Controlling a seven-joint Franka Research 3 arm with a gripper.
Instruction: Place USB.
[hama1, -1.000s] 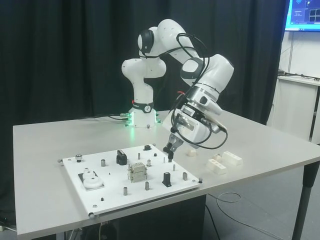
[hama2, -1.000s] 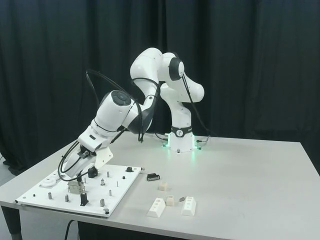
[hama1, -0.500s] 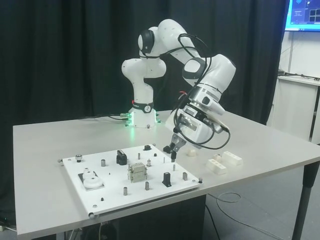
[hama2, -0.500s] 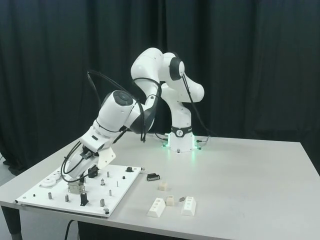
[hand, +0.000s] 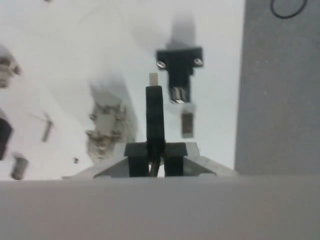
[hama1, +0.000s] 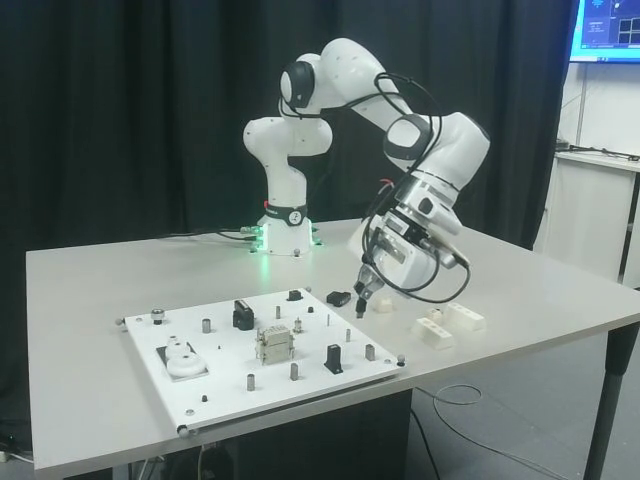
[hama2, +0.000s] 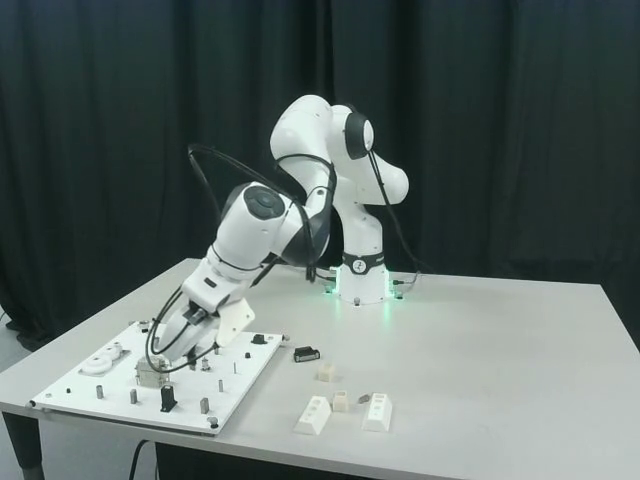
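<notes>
Your gripper (hand: 155, 161) pinches the USB (hand: 155, 116), which juts straight out past its fingertips (above the white board (hand: 90, 55), near the black socket (hand: 179, 64)).

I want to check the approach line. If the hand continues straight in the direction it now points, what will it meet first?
Probably the white board. The hand holds the USB plug pointing down at bare board beside the black socket, not quite over it; depth is unclear.

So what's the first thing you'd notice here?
The big white robot arm, bent over a grey table. Its pincer pinches a thin black USB stick above a white board full of little pegs and sockets. Small white blocks lie on the table beside the board.
</notes>
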